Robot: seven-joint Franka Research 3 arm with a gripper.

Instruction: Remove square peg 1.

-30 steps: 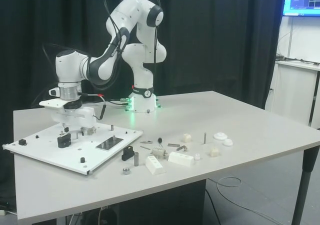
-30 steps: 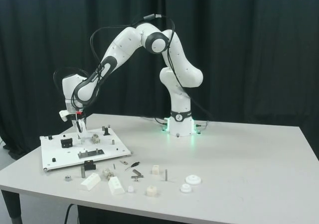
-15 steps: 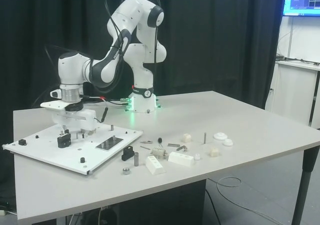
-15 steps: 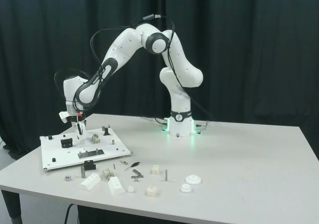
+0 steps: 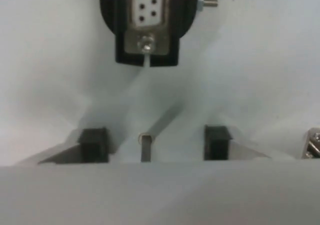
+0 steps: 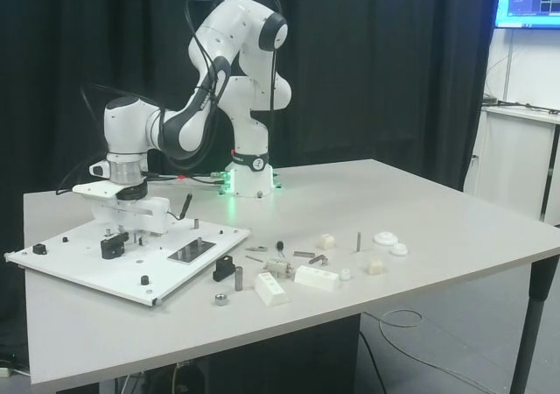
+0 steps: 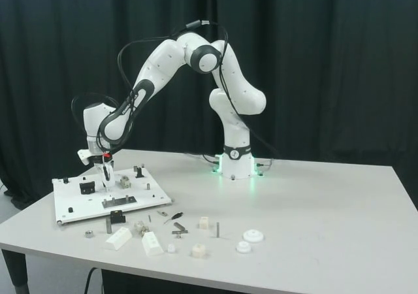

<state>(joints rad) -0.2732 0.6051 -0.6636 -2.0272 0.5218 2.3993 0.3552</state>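
In the wrist view a thin grey square peg (image 5: 145, 149) stands upright on the white board (image 5: 260, 60). It is between my two black fingertips (image 5: 94, 145), nearer one of them and touching neither. My gripper (image 5: 155, 144) is open around it. Just beyond the peg sits a black connector block with a white pin face (image 5: 147, 25). In the first room view the gripper (image 6: 120, 229) hangs low over the far left part of the white board (image 6: 87, 267), next to the black block (image 6: 111, 247). The second room view shows the gripper (image 7: 105, 175) over the same board (image 7: 78, 209).
The board also carries a grey metal plate (image 6: 192, 252), an upright pin (image 6: 196, 223) and small black knobs (image 6: 144, 280). Loose parts lie on the grey table in front of it: white blocks (image 6: 317, 277), a black block (image 6: 224, 268), pins and white gears (image 6: 386, 237).
The hand has shifted slightly sideways over the board and come down a little. Nothing has been taken hold of, and the parts on the table lie as before.
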